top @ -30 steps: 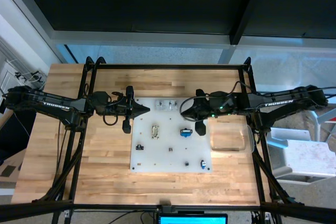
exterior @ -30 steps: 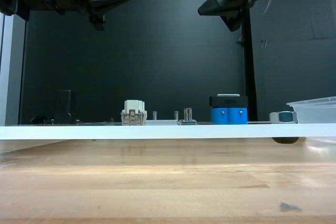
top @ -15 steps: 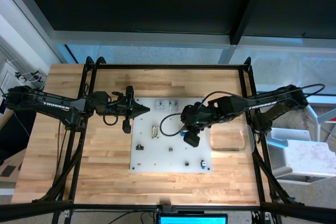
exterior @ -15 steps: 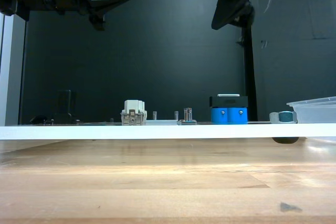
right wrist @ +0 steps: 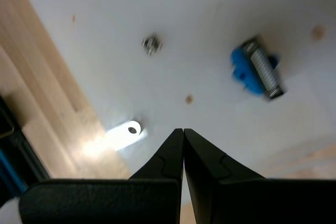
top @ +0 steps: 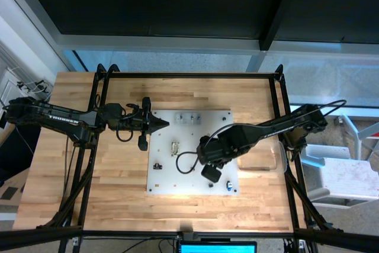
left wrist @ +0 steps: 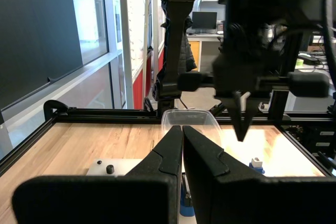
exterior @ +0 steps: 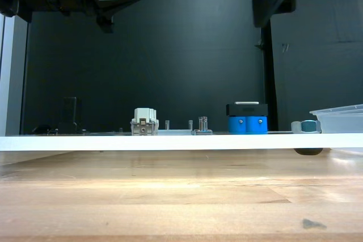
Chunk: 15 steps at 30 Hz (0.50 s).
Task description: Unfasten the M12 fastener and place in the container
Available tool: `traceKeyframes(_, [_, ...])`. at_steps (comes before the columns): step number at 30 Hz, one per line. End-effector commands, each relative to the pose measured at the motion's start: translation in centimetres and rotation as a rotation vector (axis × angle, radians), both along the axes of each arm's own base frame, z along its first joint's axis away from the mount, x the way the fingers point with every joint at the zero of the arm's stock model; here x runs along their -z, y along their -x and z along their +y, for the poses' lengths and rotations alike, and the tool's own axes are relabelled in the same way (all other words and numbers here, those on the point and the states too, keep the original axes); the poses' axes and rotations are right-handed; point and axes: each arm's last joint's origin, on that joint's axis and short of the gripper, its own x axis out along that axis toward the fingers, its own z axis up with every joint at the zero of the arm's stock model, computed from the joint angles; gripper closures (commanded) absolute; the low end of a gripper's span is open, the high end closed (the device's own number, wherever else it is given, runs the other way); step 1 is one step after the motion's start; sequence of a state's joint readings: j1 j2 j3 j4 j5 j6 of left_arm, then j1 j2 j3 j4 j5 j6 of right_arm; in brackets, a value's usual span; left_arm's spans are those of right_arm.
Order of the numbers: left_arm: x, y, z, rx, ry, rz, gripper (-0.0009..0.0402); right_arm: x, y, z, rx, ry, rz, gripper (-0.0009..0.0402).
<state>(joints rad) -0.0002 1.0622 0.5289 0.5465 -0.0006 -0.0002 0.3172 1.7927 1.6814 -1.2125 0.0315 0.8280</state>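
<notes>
Right of centre in the high view, the right end effector (top: 210,172) hangs above the white board (top: 172,179), its fingers pressed together with no gap, gripping nothing. At the board's lower right corner the small silver M12 nut (top: 228,186) sits on its stud. It is near but outside the clear container (top: 260,162), which rests on the wooden counter (top: 89,194) just beside the board's right edge. Left of centre, the left end effector (top: 164,124) hovers at the board's upper left edge, likewise pinched closed.
</notes>
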Motion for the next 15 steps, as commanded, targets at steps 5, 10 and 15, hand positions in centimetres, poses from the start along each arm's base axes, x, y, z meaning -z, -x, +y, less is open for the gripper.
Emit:
traceKeyframes(5, [0.0,0.0,0.0,0.0,0.0,-0.001,0.0393,1.8,-1.0,2.7,-0.011,-0.041,0.076,0.0393])
traceKeyframes(10, [0.0,0.0,0.0,0.0,0.0,-0.001,0.0393,3.4,-1.6,4.4,-0.035,-0.059,0.126,0.0393])
traceKeyframes(15, [0.0,0.0,0.0,0.0,0.0,-0.001,0.0393,4.6,-1.8,5.8,-0.051,-0.05,0.146,0.0393])
